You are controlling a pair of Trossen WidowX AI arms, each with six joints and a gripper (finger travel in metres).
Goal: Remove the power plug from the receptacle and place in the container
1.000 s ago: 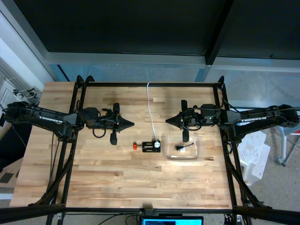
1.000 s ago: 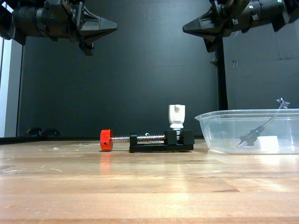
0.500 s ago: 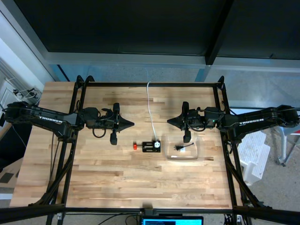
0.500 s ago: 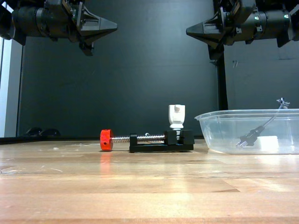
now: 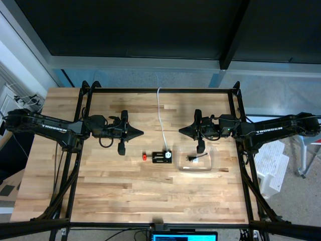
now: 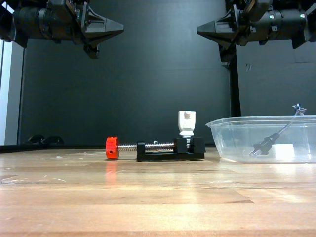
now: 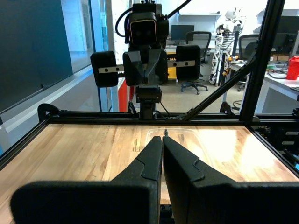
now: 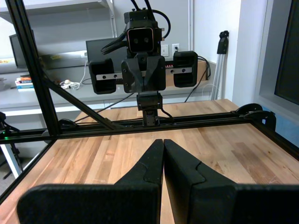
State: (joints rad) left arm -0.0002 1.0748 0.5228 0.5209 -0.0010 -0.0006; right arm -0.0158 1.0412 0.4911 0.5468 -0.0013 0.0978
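The tiny black power plug [image 5: 192,159] [image 6: 261,146] lies inside the clear container [image 5: 195,159] [image 6: 217,140], its thin wire tail leaning on the rim. The white receptacle [image 5: 168,154] [image 6: 186,122] stands upright in the black vise [image 5: 159,156] [image 6: 170,149] with a red-orange knob [image 6: 112,147], left of the container. My left gripper [image 5: 141,133] [image 6: 121,27] [image 7: 162,140] hovers high and left of the vise, shut and empty. High above the container's far edge, my right gripper [image 5: 181,130] [image 6: 199,31] [image 8: 163,142] is shut on nothing.
A long white cable [image 5: 161,115] runs from the receptacle toward the far table edge. A black frame [image 5: 160,91] borders the wooden table. In each wrist view the opposite arm faces the camera.
The right arm drew back a little to the right and leveled out above the container. The left arm, plug and vise stayed still.
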